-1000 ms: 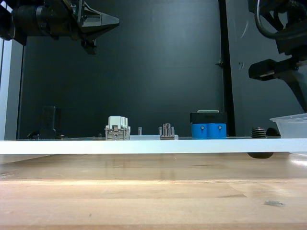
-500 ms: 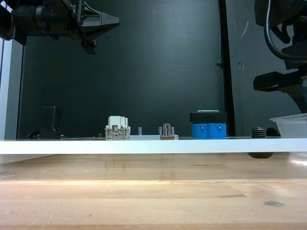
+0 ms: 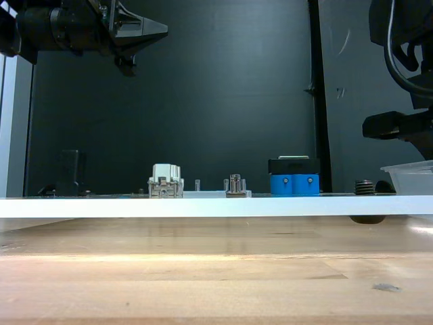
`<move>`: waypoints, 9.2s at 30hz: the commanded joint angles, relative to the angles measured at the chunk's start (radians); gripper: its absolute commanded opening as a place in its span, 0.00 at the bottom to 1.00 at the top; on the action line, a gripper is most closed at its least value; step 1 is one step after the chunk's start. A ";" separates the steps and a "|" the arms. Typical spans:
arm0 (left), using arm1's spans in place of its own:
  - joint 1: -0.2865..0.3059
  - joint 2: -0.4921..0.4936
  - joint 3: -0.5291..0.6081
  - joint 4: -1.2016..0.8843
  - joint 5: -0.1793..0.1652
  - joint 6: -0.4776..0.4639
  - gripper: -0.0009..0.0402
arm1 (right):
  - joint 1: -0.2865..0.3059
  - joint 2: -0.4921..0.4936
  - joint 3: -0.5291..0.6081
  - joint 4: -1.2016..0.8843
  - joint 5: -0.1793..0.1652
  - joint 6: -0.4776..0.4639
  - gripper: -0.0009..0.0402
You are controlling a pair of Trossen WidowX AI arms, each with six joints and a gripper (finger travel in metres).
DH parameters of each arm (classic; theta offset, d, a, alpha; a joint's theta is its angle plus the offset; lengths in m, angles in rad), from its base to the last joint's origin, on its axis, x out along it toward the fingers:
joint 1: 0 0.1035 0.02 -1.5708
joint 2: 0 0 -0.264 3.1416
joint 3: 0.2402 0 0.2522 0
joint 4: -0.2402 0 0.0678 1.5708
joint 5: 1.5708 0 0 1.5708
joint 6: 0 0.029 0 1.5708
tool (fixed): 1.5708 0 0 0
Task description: Pick the M12 fastener and fasten on the M12 threads
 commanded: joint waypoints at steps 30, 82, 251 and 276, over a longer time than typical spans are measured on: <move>0.000 0.000 0.000 0.000 0.000 0.000 0.02 | 0.002 0.024 -0.074 0.113 -0.008 -0.036 0.34; 0.000 0.000 0.000 0.000 0.000 0.000 0.02 | 0.007 0.201 0.526 -0.285 -0.008 -0.644 0.09; 0.000 0.000 0.000 0.000 0.000 0.000 0.02 | 0.055 0.710 0.942 -0.179 -0.008 3.329 0.09; 0.000 0.000 0.000 0.000 0.000 0.000 0.02 | 0.056 0.710 0.943 -0.163 -0.008 3.323 0.09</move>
